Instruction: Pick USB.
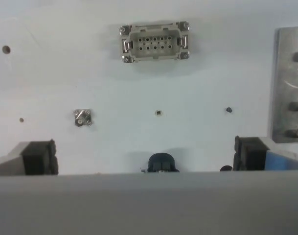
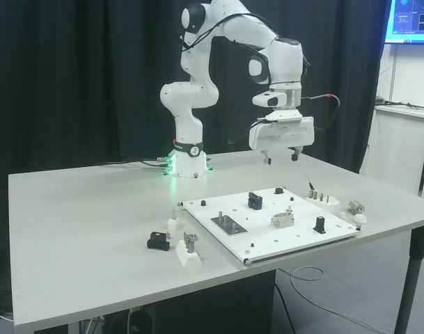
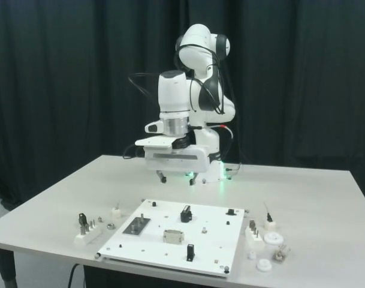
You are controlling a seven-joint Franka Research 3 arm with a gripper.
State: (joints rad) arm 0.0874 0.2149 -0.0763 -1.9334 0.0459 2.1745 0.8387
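Overhead, one tool point(image 2: 280, 157), fingers spread and empty, above one white board point(image 2: 267, 224); USB perhaps unseen.

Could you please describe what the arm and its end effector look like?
The arm is white with rounded segments and black joint bands, on a base glowing green. Black cables loop along it. The end effector is a wide white block with two short fingers ending in black pads.
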